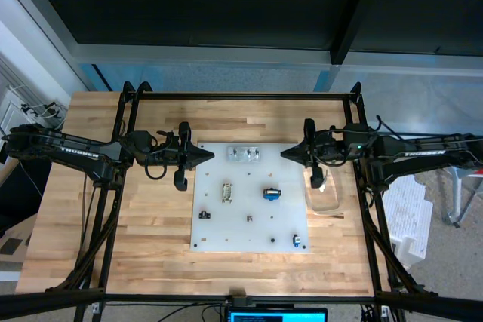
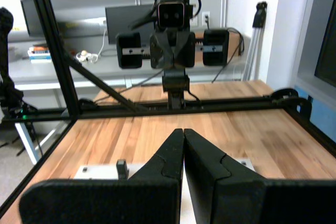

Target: Pick the RJ45 connector and install on taskboard

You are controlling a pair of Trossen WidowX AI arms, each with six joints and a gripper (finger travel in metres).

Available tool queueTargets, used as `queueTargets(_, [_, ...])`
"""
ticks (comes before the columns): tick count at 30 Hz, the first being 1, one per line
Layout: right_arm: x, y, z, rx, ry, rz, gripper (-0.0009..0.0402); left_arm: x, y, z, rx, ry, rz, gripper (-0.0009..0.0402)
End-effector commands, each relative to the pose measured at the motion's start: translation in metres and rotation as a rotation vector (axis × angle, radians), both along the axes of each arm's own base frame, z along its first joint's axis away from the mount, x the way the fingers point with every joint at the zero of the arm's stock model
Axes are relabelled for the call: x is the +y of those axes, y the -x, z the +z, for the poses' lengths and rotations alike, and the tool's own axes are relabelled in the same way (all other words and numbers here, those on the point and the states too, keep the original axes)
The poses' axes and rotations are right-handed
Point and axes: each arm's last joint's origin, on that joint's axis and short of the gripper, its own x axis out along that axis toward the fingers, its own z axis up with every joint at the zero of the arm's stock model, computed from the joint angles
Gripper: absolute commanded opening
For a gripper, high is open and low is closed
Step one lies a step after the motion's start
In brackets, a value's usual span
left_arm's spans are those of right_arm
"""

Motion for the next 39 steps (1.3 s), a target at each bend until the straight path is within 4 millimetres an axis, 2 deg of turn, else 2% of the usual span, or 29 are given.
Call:
queueTargets(1, [0.000,0.012,0.000,0.041,-0.019,-0.020,0.0000,0.000,0.000,0.000,0.000,0.000,0.000,0.0000])
queueTargets(7, [0.000,0.030,0.004,0.184,-0.020,-0.033,0.0000,0.000,0.000,0.000,0.000,0.000,0.000,0.0000])
queueTargets(19, [0.000,0.063,0.028,0.558,-0.004,-0.028,0.0000,0.000,0.000,0.000,0.000,0.000,0.000,0.0000])
queueTargets(29, [0.000,0.096,0.053,0.751,0.022,-0.044,0.0000,0.000,0.000,0.000,0.000,0.000,0.000,0.0000])
queueTargets(39, [0.000,0.104,0.054,0.909,0.045,-0.027,0.0000,0.000,0.000,0.000,0.000,0.000,0.000,0.0000])
